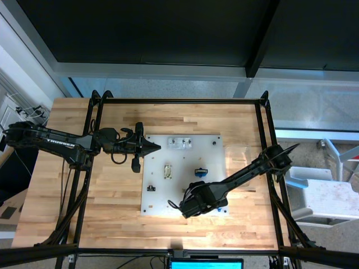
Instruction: Unfasten the M12 fastener and place in the container
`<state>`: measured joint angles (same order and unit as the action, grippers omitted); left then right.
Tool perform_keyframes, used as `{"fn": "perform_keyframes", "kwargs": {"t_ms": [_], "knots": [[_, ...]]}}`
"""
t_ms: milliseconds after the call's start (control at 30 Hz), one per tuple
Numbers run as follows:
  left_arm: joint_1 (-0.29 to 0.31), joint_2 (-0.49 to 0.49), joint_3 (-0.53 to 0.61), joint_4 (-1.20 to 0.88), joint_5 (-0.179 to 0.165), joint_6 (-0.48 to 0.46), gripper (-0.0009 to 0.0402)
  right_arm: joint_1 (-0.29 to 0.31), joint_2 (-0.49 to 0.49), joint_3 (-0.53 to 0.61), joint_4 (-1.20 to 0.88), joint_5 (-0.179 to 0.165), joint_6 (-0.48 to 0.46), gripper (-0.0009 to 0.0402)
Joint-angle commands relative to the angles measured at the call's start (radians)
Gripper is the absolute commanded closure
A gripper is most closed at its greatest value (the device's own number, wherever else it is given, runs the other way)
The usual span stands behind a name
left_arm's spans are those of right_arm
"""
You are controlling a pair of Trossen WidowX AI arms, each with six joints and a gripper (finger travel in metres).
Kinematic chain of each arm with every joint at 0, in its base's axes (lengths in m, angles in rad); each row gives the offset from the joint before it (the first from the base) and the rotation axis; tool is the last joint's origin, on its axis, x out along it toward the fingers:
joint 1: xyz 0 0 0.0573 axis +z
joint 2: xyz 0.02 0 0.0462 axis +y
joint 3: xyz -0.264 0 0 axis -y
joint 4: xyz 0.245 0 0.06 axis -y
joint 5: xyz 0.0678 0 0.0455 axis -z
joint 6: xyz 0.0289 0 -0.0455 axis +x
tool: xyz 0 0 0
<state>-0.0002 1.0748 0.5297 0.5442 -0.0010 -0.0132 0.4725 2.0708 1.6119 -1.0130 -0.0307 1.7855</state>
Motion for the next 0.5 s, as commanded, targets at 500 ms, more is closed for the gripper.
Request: {"fn": "perform_keyframes", "kwargs": {"t_ms": [500], "knots": [[0.0,0.0,0.0,0.0,0.0,0.0,0.0393,-0.014,0.001,-0.002,0.0,-0.001,0.005,0.0259]]}}
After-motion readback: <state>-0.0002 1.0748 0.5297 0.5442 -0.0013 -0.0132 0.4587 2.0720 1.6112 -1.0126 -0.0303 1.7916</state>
